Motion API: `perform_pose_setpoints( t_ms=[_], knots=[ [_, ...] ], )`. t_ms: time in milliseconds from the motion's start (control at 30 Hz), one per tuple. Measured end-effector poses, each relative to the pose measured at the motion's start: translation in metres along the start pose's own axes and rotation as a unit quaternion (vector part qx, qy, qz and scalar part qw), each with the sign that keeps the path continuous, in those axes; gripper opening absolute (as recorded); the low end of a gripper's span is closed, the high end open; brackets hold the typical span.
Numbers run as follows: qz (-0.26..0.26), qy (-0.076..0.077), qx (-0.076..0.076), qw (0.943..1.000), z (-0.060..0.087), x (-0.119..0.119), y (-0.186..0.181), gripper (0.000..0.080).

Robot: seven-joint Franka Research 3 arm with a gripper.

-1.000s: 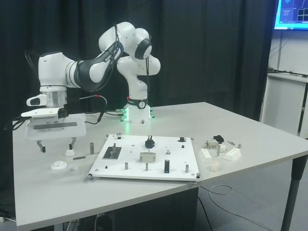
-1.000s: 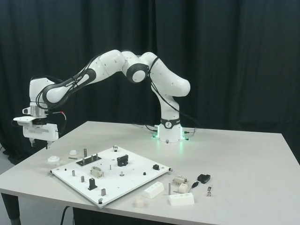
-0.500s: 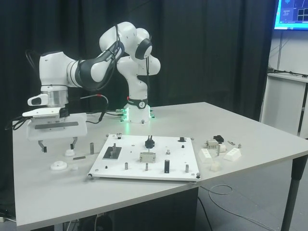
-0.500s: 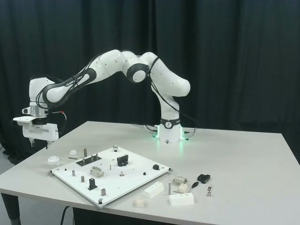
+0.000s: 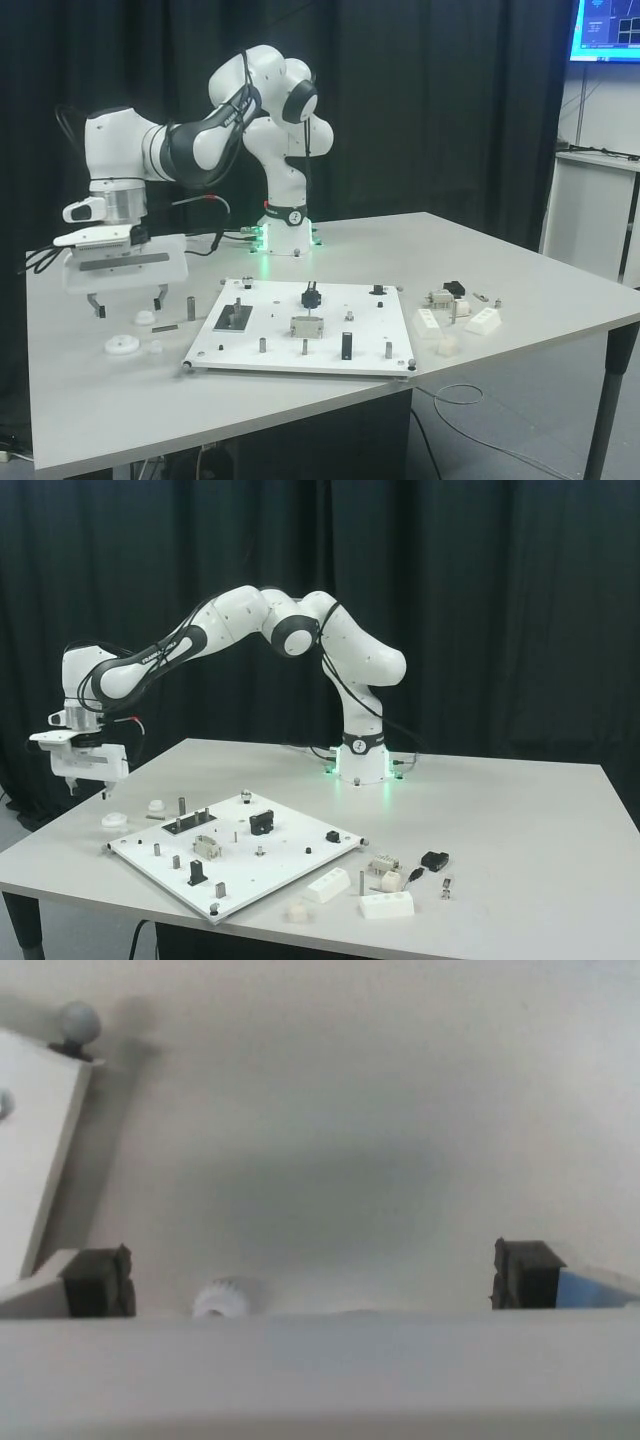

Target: Remove round peg 3.

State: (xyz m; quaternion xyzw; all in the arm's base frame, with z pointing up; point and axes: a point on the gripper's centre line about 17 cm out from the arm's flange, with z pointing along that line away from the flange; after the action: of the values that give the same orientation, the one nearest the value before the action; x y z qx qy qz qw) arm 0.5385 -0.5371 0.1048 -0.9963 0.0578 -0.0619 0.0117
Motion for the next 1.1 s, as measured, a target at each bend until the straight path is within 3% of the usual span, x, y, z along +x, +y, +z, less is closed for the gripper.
perform_pose_setpoints(
  t_ms=[567, 767, 1100],
  knots=[
    [-0.038, -0.018, 0.046, 0.9981, 0.01, 0.014, -0.059, 0.08],
    [-0.016, -0.018, 0.062, 0.9978, 0.009, 0.024, -0.082, 0.08],
    [0.004, -0.022, 0.074, 0.997, 0.002, 0.046, -0.131, 0.08]
  ],
)
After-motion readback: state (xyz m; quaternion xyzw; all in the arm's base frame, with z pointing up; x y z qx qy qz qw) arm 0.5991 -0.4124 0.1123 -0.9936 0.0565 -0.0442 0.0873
